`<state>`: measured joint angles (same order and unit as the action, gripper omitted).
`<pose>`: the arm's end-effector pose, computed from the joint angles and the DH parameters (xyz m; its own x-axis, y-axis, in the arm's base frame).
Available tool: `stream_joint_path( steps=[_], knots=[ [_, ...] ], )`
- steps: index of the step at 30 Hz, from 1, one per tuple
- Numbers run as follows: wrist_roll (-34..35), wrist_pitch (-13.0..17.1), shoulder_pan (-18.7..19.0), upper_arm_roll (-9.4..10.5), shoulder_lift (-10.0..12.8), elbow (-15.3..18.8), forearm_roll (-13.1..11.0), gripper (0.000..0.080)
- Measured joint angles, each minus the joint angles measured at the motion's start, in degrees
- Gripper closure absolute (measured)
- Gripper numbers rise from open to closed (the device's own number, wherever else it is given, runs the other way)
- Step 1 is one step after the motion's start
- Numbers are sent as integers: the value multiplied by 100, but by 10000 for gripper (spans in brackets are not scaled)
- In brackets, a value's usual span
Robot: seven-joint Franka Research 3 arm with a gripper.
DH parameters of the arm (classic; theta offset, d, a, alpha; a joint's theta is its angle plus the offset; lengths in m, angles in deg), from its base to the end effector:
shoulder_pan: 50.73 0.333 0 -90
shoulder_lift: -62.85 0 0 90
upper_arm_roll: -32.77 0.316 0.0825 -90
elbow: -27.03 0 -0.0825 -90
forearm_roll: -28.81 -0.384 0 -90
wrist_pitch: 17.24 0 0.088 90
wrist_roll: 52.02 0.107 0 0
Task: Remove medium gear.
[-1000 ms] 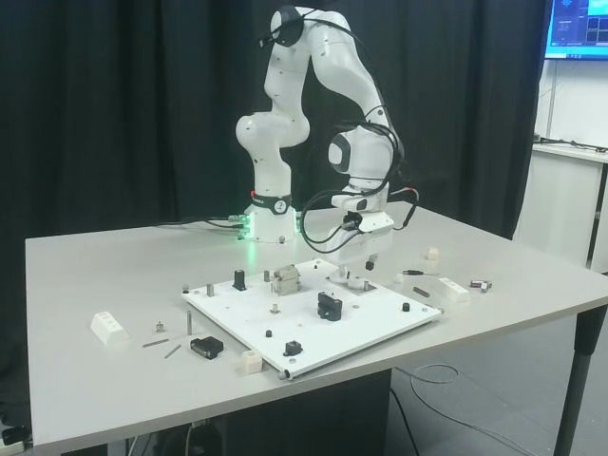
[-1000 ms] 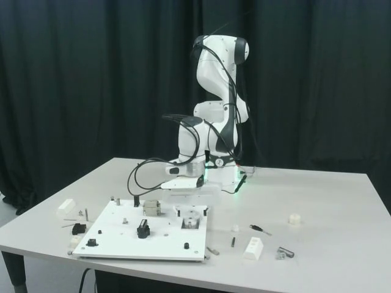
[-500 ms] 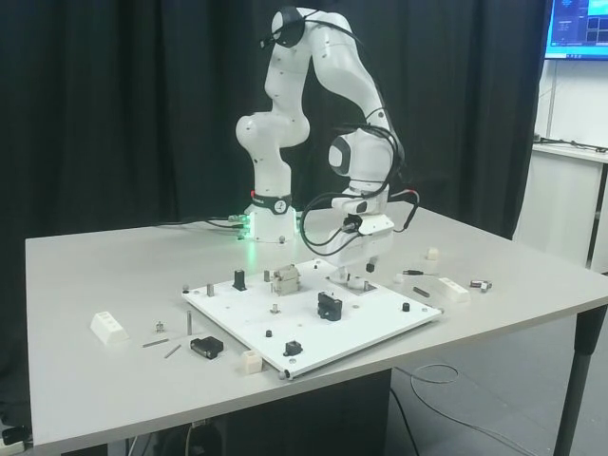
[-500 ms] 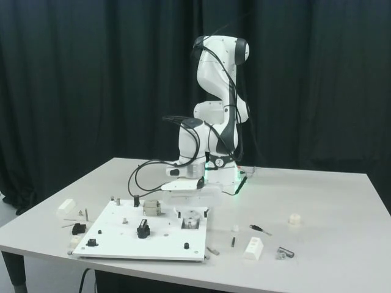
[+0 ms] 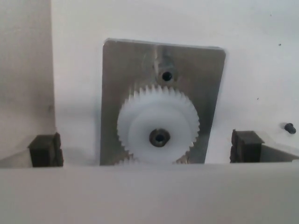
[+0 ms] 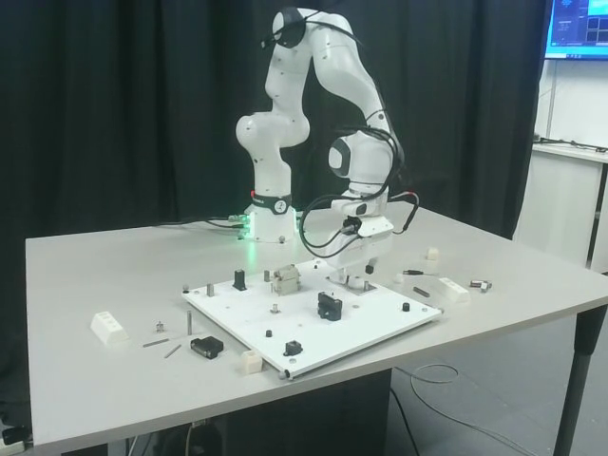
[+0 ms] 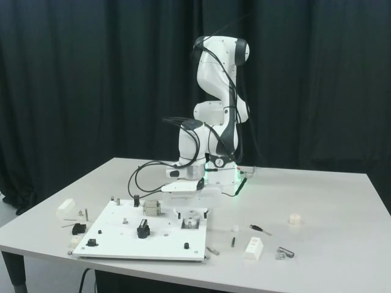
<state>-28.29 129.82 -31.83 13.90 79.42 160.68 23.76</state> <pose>0.5153 -0.0053 0.2165 0.8878 -0.4600 -0.0131 -0.4586 -0.8868 0.0573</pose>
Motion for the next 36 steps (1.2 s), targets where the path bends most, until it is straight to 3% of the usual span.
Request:
stream_joint_path(
  steps=[16,17,22,23,29,30,31,36],
  knots=[
    [-18,70,-4,0,57,0,-10,3],
    [-18,71,-4,0,60,0,-17,140],
    [-18,72,-7,0,76,0,-54,140],
    [-18,73,-8,0,78,0,-68,304],
    [-62,98,-67,-2,77,-9,-116,304],
    [-84,97,-69,-1,77,-10,-131,464],
    [-110,97,-69,-2,77,-10,-140,519],
    [-127,97,-74,-2,78,-13,-164,519]
  ],
)
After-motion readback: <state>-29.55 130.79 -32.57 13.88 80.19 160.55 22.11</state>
